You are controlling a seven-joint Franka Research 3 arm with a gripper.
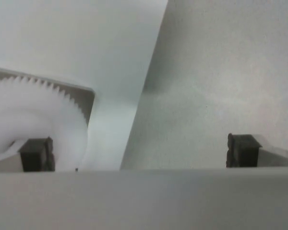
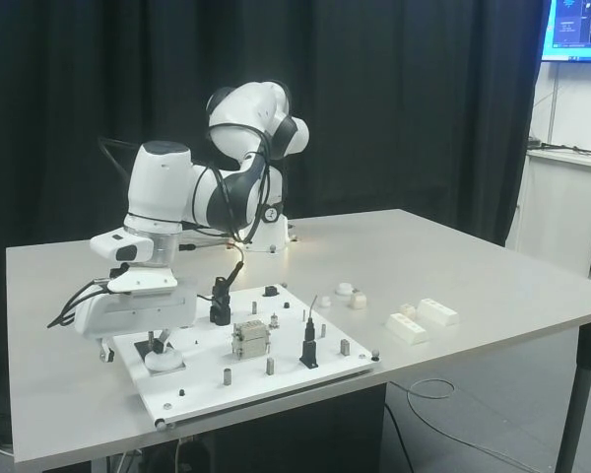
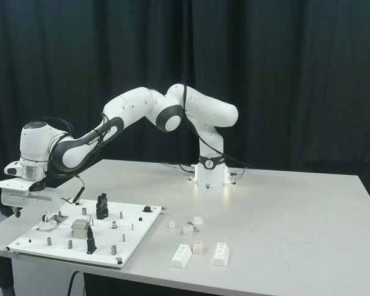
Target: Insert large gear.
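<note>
Wrist view: pincer spread wide, nothing clamped between the black fingertips. Large gear, white and toothed, lying in a grey-walled recess of the white assembly board, one fingertip over its face, the other well apart above the grey desk.

First room view: white Franka arm bent low over the lower left of the frame, pincer down at the near left corner of the board. Large gear seated in its pocket directly beneath. Black holder upright near the middle of the board, small grey block just right of it, another black post further right. White blocks lying on the desk at right, well apart from the board.

Second room view: arm reaching from centre to far left, pincer over the board's left end, gear under it. White blocks on the desk, lower centre.
</note>
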